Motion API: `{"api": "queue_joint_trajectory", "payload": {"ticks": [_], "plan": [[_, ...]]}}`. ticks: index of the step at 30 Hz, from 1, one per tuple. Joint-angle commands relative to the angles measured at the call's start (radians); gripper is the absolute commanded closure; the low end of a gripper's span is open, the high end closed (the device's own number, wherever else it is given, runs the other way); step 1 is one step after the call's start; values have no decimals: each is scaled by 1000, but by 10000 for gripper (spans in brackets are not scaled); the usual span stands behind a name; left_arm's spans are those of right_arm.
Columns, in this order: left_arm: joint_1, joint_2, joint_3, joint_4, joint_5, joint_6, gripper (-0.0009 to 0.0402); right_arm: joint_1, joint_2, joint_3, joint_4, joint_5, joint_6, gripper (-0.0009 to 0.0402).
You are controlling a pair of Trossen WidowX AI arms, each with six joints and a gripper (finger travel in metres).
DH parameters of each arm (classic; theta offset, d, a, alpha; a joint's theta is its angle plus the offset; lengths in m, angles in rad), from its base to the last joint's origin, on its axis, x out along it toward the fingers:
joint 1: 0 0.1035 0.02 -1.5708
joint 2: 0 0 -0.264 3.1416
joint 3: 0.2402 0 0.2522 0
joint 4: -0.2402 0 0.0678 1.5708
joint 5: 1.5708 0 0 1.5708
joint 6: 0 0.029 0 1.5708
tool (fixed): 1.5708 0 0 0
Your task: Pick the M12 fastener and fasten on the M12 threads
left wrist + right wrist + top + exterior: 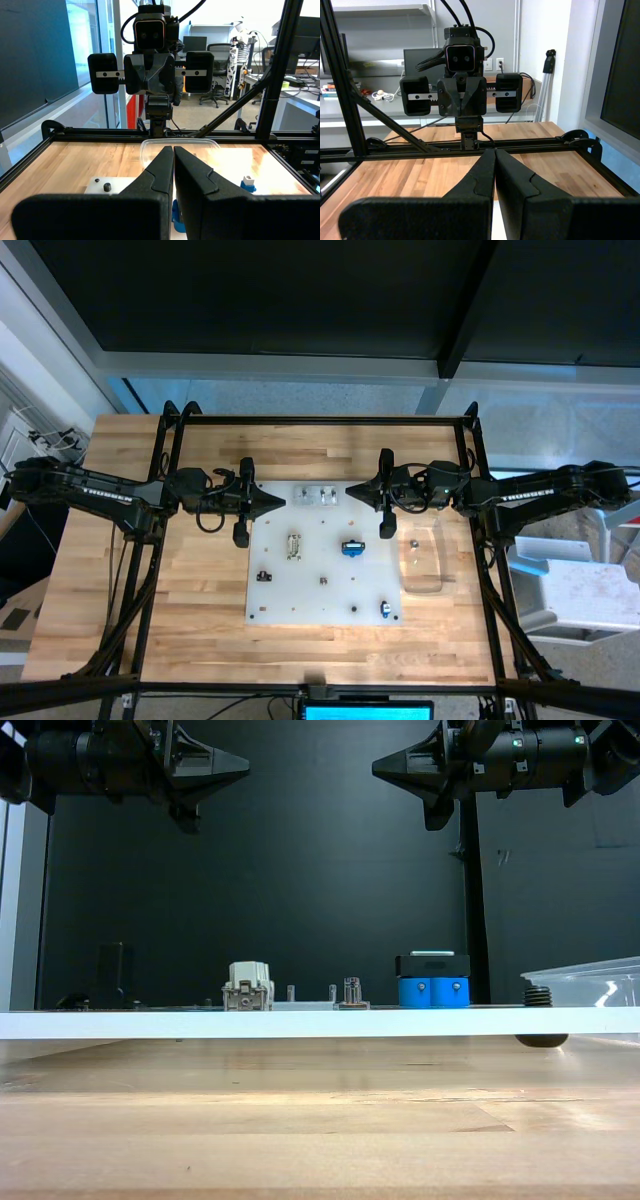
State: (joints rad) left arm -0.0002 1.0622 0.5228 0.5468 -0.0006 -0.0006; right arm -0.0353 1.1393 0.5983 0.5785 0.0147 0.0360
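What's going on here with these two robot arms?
Nothing is being handled yet. The left gripper and the right gripper both hang shut and empty, high above the far edge of the white board, tips facing each other. The small nut lies in the clear tray at the board's right edge. The black ribbed stud stands bare, with no nut on it.

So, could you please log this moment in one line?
left end effector: shut, high left | right end effector: shut, high right | nut: in tray | stud: bare
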Motion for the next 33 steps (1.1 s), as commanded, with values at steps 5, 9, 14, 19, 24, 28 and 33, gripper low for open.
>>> {"api": "queue_joint_trajectory", "payload": {"ticks": [5, 9, 14, 19, 24, 28, 33], "plan": [[0, 0, 0, 0, 0, 0, 393, 1, 0, 0, 1, 0, 0, 393], [0, 0, 0, 0, 0, 0, 393, 1, 0, 0, 1, 0, 0, 393], [0, 0, 0, 0, 0, 0, 393, -2, -22, 19, -97, -86, 17, 393], [0, 0, 0, 0, 0, 0, 393, -2, -58, 128, -481, -88, -54, 393], [0, 0, 0, 0, 0, 0, 393, -2, -56, 227, -757, -117, -124, 393], [0, 0, 0, 0, 0, 0, 393, -2, -56, 294, -941, -117, -182, 393], [0, 0, 0, 1, 0, 0, 393, -1, -56, 376, -1183, -116, -256, 393]]}}
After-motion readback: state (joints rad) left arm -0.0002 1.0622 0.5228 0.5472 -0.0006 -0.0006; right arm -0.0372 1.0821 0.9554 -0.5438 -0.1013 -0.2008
